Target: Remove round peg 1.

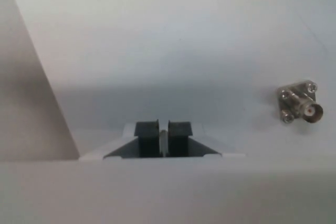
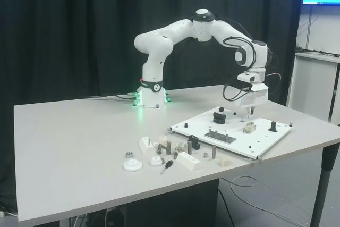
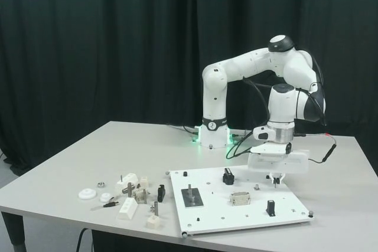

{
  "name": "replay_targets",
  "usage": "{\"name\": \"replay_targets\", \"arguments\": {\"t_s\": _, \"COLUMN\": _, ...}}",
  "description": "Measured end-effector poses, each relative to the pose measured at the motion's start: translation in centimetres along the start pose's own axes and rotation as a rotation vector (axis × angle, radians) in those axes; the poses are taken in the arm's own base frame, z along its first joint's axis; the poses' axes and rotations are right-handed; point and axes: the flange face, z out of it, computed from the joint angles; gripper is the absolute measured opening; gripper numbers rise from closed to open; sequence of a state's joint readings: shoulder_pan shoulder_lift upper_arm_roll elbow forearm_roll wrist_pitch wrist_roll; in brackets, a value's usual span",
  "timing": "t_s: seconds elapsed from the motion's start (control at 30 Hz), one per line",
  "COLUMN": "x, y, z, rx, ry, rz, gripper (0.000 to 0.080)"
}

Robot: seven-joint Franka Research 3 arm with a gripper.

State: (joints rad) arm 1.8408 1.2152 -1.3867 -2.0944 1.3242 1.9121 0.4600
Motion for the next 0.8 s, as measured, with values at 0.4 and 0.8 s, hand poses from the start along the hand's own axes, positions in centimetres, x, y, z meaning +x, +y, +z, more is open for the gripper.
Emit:
{"name": "replay_targets", "arguments": {"t_s": 0.4, "x": 0.5, "y": 0.3, "z": -2.6, "rx": -0.009, "ry": -0.017, "rz": 0.001, "gripper": 0.0031}}
{"name": "replay_targets", "arguments": {"t_s": 0.8, "x": 1.0, "y": 0.7, "z": -5.9, "rx": -0.001, "ry": -0.022, "rz": 0.007, "gripper": 0.0031}}
